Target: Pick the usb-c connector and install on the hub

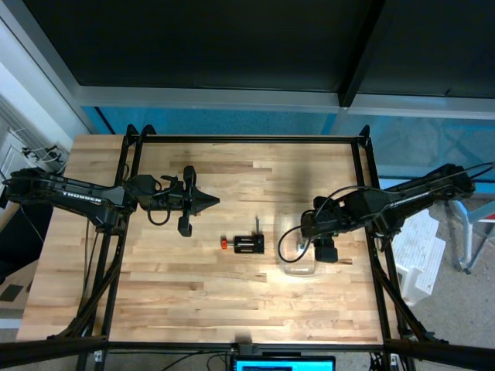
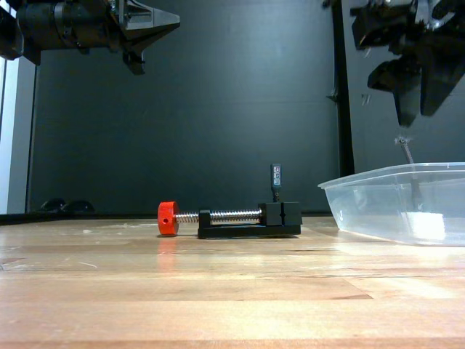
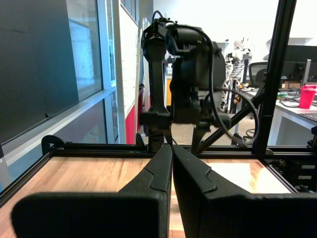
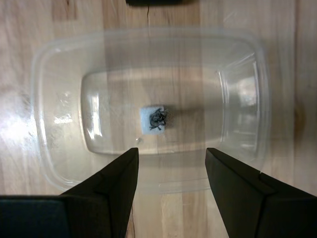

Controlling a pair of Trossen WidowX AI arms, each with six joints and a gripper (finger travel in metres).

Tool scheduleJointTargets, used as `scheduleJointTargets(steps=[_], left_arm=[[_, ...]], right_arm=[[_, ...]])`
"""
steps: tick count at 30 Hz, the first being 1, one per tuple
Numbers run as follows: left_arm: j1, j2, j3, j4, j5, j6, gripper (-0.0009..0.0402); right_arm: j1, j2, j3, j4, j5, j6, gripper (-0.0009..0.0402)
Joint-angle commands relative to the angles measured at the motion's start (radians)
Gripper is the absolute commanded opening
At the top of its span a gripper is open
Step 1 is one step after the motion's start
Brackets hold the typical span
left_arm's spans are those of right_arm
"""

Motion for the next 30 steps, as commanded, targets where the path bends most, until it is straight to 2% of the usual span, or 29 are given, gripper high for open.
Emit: scheduleJointTargets(steps=[1,7,20,30], left_arm=[[0.0,0.0,0.0,0.0,0.0,0.0,0.0],[0.0,0.0,0.0,0.0,0.0,0.0,0.0],[0.0,0.0,0.0,0.0,0.0,0.0,0.0],[0.0,0.0,0.0,0.0,0.0,0.0,0.0]], right_arm=[[0.002,0.04,-0.006,0.009,0.019,0.003,0.019],[0.017,0.086,-0.018,0.058,0.044,0.003,0.019],[0.037,0.143,-0.102,0.2,0.043,0.021,0.019],[0.054,0.145,-0.174,0.299,0.045,0.03,0.0181]])
